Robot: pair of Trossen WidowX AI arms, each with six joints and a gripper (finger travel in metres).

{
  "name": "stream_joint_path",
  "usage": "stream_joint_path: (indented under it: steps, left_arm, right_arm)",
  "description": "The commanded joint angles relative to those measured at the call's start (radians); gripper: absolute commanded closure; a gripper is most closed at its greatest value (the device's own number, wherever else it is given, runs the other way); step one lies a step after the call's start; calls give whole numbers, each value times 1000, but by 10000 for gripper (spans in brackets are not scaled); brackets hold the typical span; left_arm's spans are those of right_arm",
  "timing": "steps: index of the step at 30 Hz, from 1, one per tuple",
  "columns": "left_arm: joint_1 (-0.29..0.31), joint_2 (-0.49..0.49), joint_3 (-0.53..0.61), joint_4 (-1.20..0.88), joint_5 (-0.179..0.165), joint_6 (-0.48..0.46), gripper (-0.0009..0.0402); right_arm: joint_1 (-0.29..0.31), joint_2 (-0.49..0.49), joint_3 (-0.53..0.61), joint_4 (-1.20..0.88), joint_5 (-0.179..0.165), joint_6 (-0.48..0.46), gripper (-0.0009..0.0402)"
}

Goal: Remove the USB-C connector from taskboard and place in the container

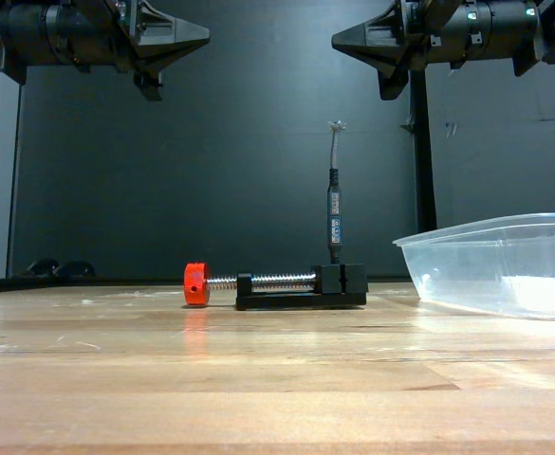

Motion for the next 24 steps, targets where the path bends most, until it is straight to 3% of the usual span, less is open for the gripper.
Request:
stream_joint_path:
  steps: [1,24]
  left_arm:
    - [0,0,0,0,0,0,393]
    - [0,0,0,0,0,0,393]
  right_arm:
    - [0,0,0,-1,0,0,393]
    - [1,-2,13,-43,1,23,393]
